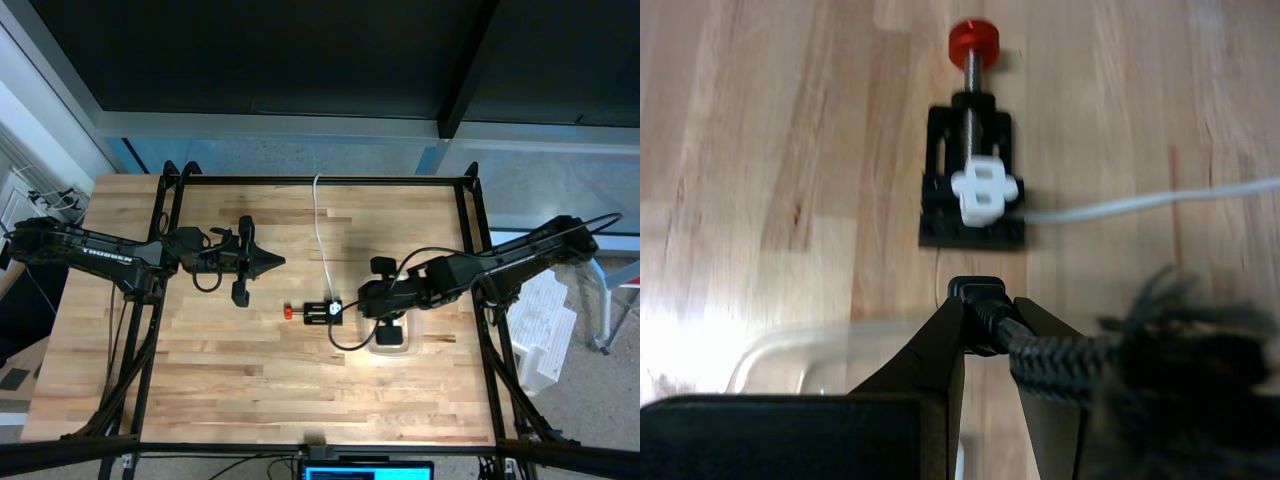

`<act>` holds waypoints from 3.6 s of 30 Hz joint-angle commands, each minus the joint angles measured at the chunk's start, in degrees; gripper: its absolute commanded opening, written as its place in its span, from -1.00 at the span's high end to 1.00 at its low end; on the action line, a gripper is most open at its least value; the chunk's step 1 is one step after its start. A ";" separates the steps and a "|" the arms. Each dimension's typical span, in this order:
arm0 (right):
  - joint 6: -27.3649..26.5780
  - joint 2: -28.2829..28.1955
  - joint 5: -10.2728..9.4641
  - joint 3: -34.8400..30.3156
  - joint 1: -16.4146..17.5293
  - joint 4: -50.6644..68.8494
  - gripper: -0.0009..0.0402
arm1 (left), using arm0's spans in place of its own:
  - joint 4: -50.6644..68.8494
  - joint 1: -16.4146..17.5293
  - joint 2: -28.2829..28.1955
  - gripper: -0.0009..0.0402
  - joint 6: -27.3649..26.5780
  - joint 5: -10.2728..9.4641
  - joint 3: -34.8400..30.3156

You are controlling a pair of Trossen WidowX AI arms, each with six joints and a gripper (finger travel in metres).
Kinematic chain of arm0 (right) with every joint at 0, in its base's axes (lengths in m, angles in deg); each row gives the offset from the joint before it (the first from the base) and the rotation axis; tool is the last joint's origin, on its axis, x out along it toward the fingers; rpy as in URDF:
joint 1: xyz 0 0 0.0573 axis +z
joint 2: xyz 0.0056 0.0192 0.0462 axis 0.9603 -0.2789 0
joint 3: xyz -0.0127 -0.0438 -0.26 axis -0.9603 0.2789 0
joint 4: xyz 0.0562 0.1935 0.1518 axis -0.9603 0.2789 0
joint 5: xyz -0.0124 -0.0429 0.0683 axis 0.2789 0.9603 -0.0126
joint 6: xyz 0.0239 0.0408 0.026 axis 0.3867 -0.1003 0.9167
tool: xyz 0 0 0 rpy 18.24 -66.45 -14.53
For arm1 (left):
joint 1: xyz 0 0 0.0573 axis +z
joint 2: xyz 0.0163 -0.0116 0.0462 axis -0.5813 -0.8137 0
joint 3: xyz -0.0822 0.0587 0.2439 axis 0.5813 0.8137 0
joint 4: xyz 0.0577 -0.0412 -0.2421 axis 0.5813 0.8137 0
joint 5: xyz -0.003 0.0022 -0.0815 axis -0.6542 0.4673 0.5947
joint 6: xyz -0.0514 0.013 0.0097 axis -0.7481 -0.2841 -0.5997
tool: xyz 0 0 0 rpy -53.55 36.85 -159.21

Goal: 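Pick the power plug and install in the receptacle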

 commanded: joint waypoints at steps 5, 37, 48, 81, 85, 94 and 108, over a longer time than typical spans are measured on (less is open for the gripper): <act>-1.81 -4.22 0.46 -2.32 -1.14 -2.43 0.96 | 0.00 0.00 0.00 0.96 0.02 0.02 -0.02; -6.21 -11.72 1.33 -5.53 -3.32 -6.51 0.96 | 0.00 0.00 0.00 0.96 0.02 0.02 -0.02; -6.16 -11.72 1.31 -5.01 -3.37 -6.49 0.96 | 0.00 0.02 0.00 0.96 0.02 0.02 -0.02; -5.25 -11.72 1.05 -4.20 -3.37 -8.72 0.96 | 0.00 0.00 0.00 0.96 0.02 0.02 -0.02; -5.22 -11.72 1.05 -3.39 -3.37 -9.29 0.96 | 0.00 0.00 0.00 0.96 0.02 0.02 -0.02; -5.16 -11.72 1.09 -1.14 -3.34 -11.39 0.96 | 0.00 0.00 0.00 0.96 0.02 0.02 -0.02; -3.82 -13.86 -0.17 3.98 -3.37 -17.18 0.96 | 0.00 0.02 0.00 0.96 0.02 0.02 -0.02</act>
